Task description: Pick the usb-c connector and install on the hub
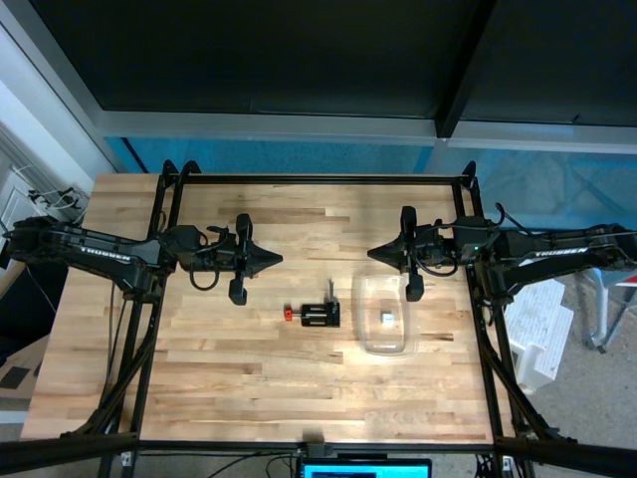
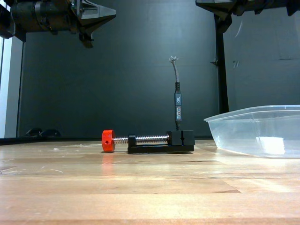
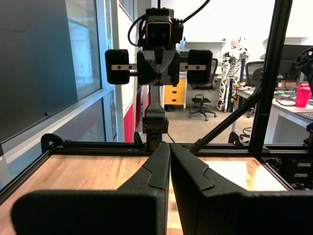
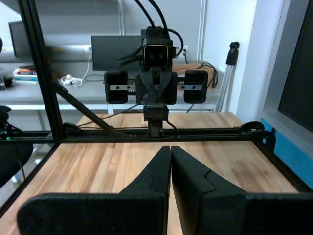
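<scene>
The black vise point(image 2: 159, 143) with its red knob point(image 2: 108, 140) sits mid-table. The black USB-C connector point(image 2: 178, 106) stands upright on the vise's tab with nothing holding it, and its grey braided cable point(image 2: 175, 70) rises from it. In the high view the vise point(image 1: 320, 316) is small and the connector cannot be made out. My left gripper point(image 1: 275, 259) hangs high over the table's left half, shut and empty, its fingertips point(image 3: 161, 161) pressed together. My right gripper point(image 1: 375, 254) hangs high behind the tray, also shut on nothing, fingertips point(image 4: 162, 164) touching.
The clear tray point(image 2: 243, 126) stands right of the vise, with a white block point(image 1: 387, 318) inside and nothing dark on it. A black frame rail point(image 4: 146, 133) runs around the table. Each wrist view shows the opposite arm point(image 3: 159, 54) facing it.
</scene>
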